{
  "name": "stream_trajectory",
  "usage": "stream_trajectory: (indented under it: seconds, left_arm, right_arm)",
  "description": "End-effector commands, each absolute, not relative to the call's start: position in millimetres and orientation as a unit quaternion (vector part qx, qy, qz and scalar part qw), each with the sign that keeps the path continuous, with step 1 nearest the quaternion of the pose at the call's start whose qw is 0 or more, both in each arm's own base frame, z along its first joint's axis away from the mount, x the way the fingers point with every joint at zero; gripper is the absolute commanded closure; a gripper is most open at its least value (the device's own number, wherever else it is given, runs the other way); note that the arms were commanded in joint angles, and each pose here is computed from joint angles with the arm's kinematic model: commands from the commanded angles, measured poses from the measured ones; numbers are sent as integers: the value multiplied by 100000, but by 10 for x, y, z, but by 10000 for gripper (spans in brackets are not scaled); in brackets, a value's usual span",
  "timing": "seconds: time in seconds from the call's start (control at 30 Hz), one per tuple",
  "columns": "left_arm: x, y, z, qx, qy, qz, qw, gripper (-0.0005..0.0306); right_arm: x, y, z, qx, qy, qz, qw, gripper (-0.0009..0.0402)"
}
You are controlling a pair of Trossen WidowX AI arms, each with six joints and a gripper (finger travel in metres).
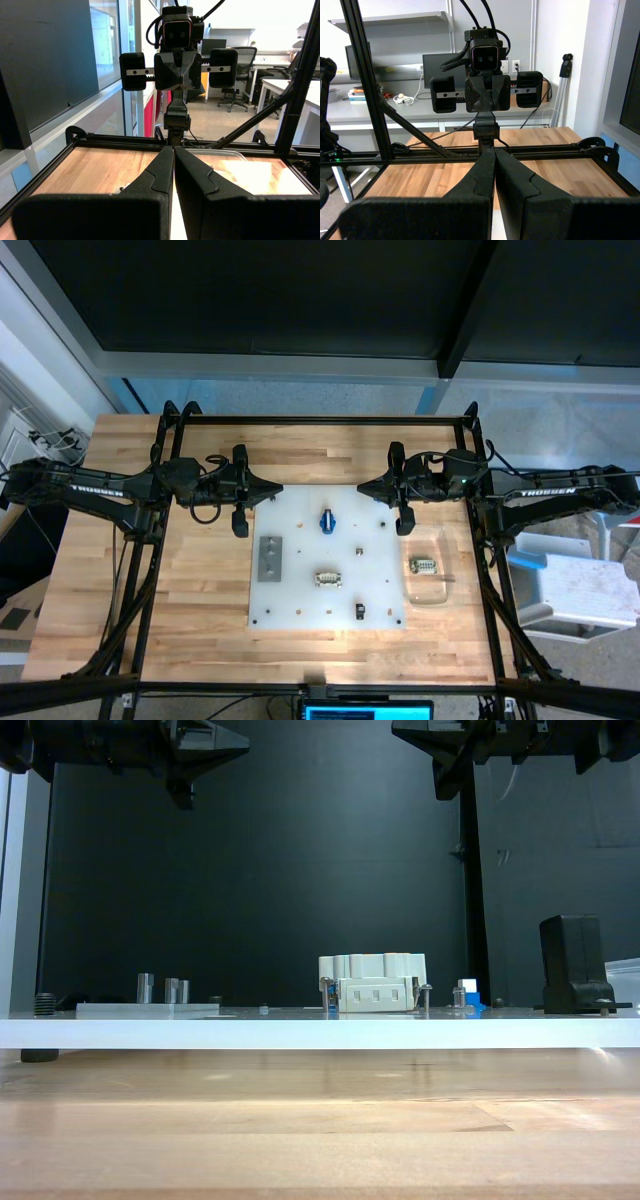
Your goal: Pick the HAN10E connector and install in the HAN10E hub
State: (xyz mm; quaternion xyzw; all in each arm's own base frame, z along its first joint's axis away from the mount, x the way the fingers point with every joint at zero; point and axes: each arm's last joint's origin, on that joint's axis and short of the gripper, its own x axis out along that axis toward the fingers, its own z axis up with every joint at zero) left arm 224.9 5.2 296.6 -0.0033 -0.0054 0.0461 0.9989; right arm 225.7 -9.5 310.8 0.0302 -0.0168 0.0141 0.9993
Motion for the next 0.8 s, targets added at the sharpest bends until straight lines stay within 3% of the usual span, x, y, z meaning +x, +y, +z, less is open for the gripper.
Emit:
stream_trajectory:
  seconds: [0.03, 0.53, 0.8]
  left_arm:
    - [2249, 52, 2966, -313, -538, 4613, 99892, 300]
    - [2249, 52, 2966, -294, -537, 4613, 99892, 300]
    - [2249, 53, 2966, -313, -538, 4632, 99891, 300]
  right_arm:
    - [2262, -95, 3102, 3033, -1527, 1403, 99932, 393]
    - [2262, -95, 3087, 3090, -670, 1395, 99940, 393]
    - [2246, -93, 3080, 2940, 10561, 1011, 99392, 393]
